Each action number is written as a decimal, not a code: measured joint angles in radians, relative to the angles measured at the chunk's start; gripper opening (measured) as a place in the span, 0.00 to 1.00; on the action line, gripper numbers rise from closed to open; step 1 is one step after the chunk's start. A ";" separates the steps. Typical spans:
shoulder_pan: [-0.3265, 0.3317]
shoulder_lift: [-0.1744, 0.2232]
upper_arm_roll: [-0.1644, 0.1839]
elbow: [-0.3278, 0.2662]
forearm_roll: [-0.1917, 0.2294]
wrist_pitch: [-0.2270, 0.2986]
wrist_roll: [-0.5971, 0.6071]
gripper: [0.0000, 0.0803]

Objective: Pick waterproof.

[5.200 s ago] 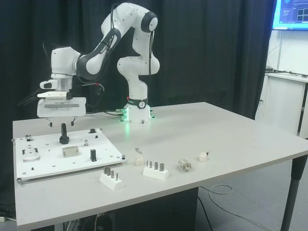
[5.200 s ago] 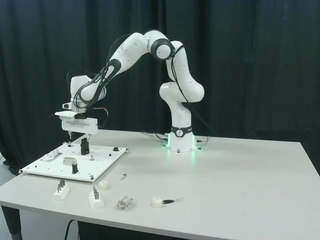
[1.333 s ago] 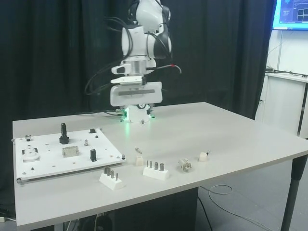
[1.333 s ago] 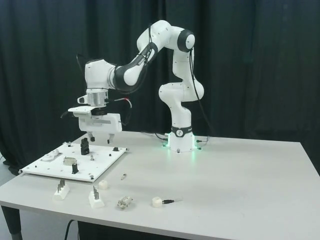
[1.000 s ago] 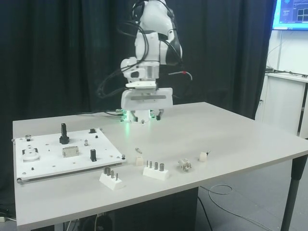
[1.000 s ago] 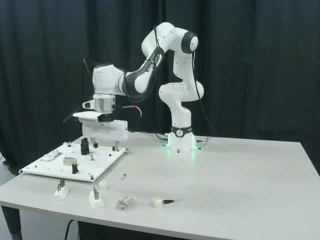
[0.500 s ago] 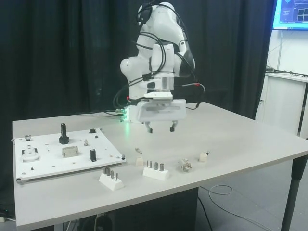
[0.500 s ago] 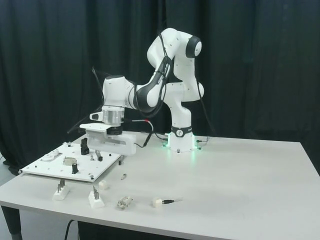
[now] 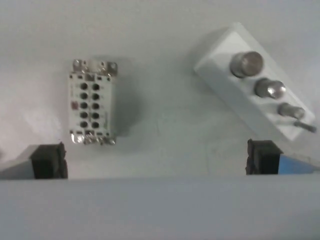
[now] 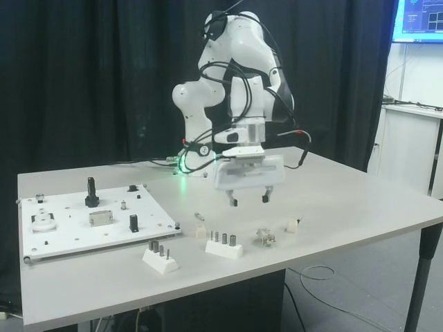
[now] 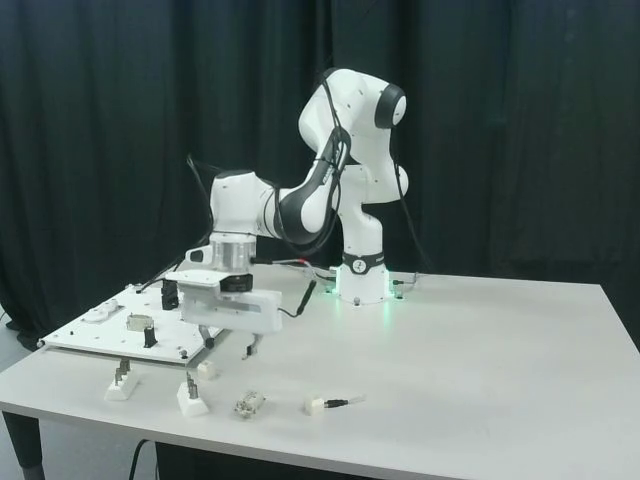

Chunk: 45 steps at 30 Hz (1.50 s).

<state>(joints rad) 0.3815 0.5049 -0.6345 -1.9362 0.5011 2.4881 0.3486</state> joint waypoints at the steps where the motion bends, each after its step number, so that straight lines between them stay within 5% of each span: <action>1: -0.003 0.007 0.005 0.006 0.002 0.000 0.000 1.00; 23: -0.036 0.132 0.081 0.091 0.001 0.004 0.023 1.00; 45: -0.050 0.163 0.124 0.091 0.001 0.037 0.047 1.00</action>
<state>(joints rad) 0.3317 0.6681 -0.5109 -1.8455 0.5018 2.5249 0.3959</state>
